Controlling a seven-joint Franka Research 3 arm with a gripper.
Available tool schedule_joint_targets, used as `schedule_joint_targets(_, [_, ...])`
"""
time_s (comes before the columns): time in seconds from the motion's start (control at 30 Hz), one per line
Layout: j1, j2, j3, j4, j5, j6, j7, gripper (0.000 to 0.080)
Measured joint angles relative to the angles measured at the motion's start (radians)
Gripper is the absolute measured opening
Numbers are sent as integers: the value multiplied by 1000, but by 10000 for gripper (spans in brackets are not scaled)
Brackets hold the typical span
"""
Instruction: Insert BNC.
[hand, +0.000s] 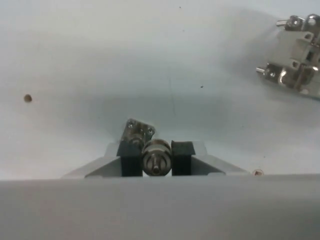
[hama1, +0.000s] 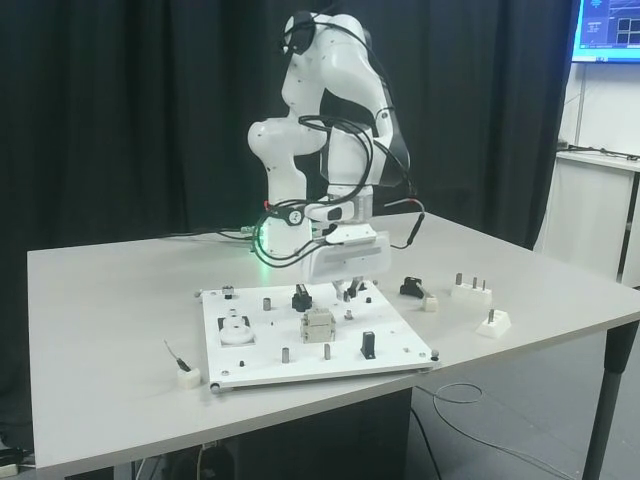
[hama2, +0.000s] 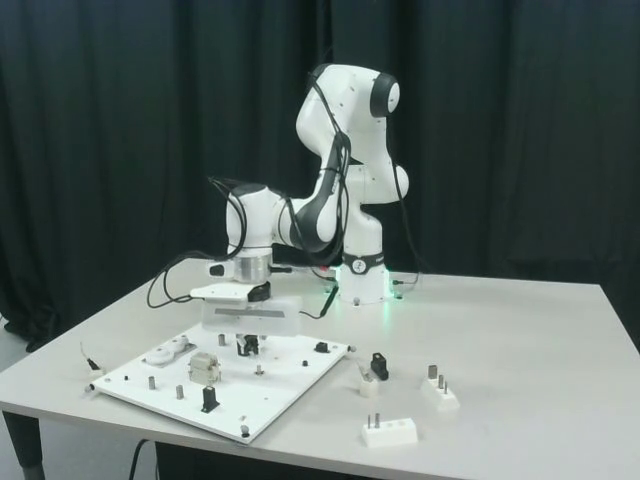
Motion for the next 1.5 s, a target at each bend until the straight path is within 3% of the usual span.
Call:
schedule_joint_targets(0.63, [0,34,19,-2,37,13,-34,120])
schedule_joint_targets(1.5, [0,37,25,-9,53,14,-34,120])
